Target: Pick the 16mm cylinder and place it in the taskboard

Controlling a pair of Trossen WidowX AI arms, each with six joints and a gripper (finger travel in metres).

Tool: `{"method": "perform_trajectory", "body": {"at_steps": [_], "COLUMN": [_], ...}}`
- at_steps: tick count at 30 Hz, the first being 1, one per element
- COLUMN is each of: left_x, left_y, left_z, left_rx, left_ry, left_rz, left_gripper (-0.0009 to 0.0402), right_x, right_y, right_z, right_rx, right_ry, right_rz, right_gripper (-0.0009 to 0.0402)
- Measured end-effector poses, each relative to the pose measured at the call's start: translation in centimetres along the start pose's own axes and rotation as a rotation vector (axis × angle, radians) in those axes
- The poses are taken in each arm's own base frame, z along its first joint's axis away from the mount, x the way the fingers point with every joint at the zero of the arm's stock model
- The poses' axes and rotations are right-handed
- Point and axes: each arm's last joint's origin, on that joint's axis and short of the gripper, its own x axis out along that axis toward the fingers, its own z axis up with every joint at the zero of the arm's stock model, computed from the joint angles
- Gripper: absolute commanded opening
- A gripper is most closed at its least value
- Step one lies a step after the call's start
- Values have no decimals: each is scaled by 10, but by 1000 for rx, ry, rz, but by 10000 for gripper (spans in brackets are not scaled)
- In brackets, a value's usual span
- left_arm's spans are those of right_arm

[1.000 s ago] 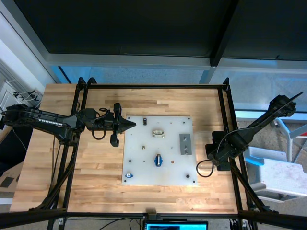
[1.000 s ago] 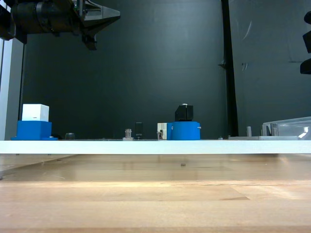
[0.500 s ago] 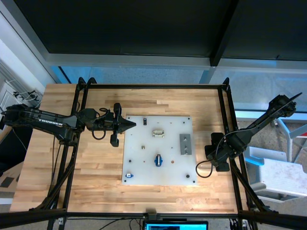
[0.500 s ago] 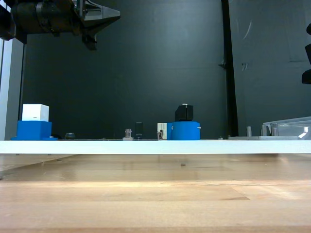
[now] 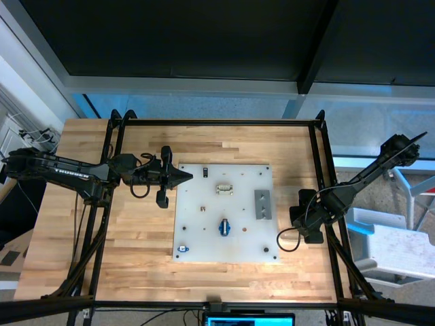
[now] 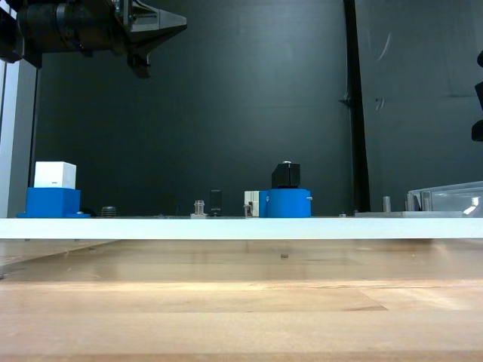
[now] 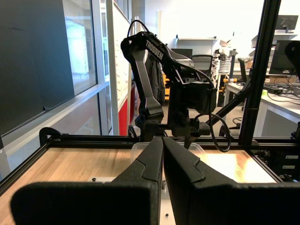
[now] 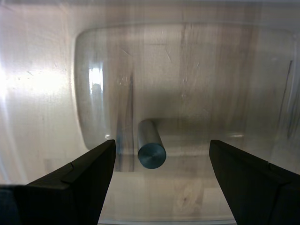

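While the left gripper [image 5: 185, 176] hangs left of centre — fingers together — the right gripper [image 8: 161, 146] flanks the 16mm cylinder [image 8: 151, 149], fingers apart.

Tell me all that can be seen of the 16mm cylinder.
The 16mm cylinder is a short grey metal-looking peg with a flat round end. It lies on its side in the clear tray. The open right tool hangs above it, one finger on each side, neither touching it. The shut left tool is above the left edge of the taskboard.
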Motion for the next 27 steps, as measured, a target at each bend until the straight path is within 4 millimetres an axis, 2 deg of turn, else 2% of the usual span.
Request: {"method": "perform_trajectory", "body": {"at_steps": [11, 27], "left_x": [0, 0], "left_y": [0, 0], "left_z": [0, 0], "left_rx": [0, 0], "left_ry": [0, 0], "left_rz": [0, 0], "left_gripper": [0, 0], "right_x": [5, 5], "right_y": [-1, 0], "right_z": [-2, -1], "right_rx": [0, 10], "right_ry": [3, -8], "right_rz": [-3, 3], "right_gripper": [276, 203]}}
